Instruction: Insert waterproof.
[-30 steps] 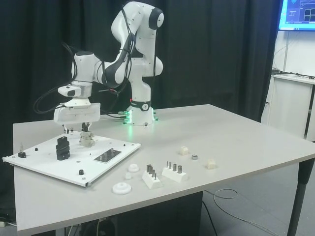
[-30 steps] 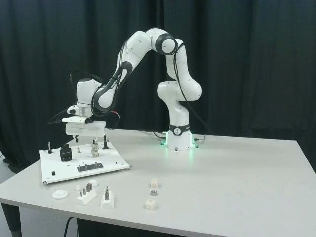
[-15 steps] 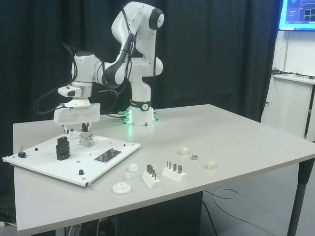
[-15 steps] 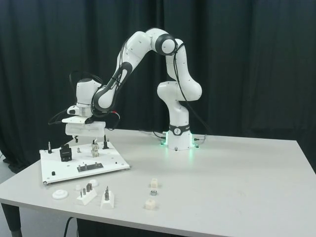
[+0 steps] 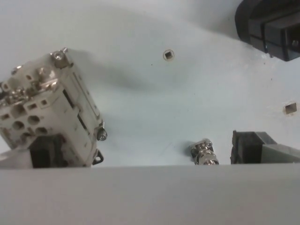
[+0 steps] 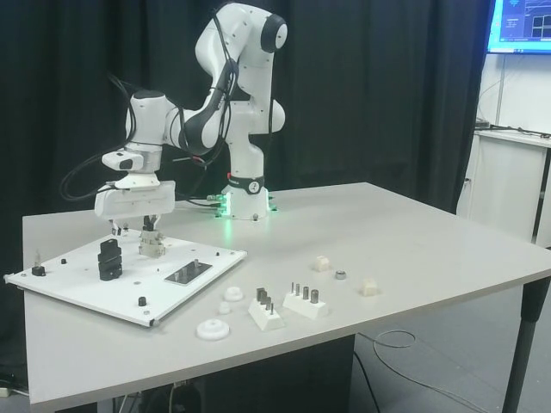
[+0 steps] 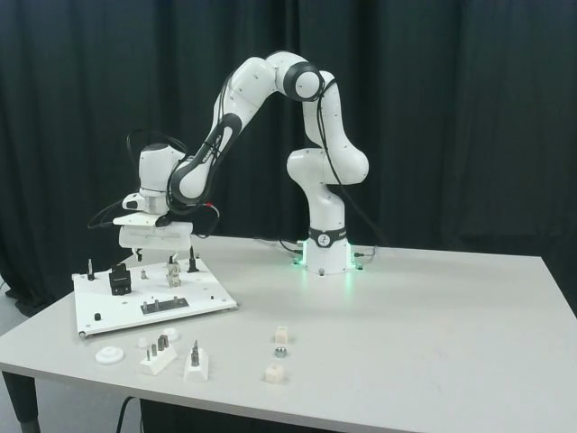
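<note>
I've got the gripper (image 6: 146,225) right above the connector (image 6: 152,244) on the white board (image 6: 207,258); connector stands upright, straight below. Can't tell from here whether it grips anything

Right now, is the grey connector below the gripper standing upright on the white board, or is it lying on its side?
Upright. In both room views the connector stands tall on the white board directly below the gripper.
</note>
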### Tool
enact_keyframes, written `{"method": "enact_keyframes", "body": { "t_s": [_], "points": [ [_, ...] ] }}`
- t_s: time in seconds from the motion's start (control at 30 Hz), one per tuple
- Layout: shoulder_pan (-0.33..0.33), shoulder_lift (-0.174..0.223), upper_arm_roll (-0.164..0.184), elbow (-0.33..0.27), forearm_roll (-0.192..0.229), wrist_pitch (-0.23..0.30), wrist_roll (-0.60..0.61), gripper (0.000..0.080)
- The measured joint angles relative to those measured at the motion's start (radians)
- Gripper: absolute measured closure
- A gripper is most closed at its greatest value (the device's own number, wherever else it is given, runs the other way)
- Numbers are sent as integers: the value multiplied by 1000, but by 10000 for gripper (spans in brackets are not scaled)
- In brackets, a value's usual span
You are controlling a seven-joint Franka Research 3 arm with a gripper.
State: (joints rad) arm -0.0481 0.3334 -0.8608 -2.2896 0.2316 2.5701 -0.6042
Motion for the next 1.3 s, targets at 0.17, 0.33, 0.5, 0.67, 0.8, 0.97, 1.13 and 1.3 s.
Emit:
{"method": "enact_keyframes", "body": {
  "t_s": [0.17, 0.33, 0.5, 0.67, 0.8, 0.97, 1.13, 1.3],
  "points": [
    [0, 2, 1, 2, 0, 0, 0, 3],
    [0, 6, 2, 5, 0, 0, 0, 3],
    [0, 10, 3, 9, 0, -1, -1, 3],
    [0, 12, 5, 13, 1, -6, -6, 3],
    [0, 13, 7, 14, 2, -7, -10, 3],
    [0, 13, 9, 15, 3, -9, -13, 3],
    [0, 13, 9, 16, 3, -10, -14, 3],
    [0, 13, 9, 16, 3, -13, -15, 3]
  ]
}}
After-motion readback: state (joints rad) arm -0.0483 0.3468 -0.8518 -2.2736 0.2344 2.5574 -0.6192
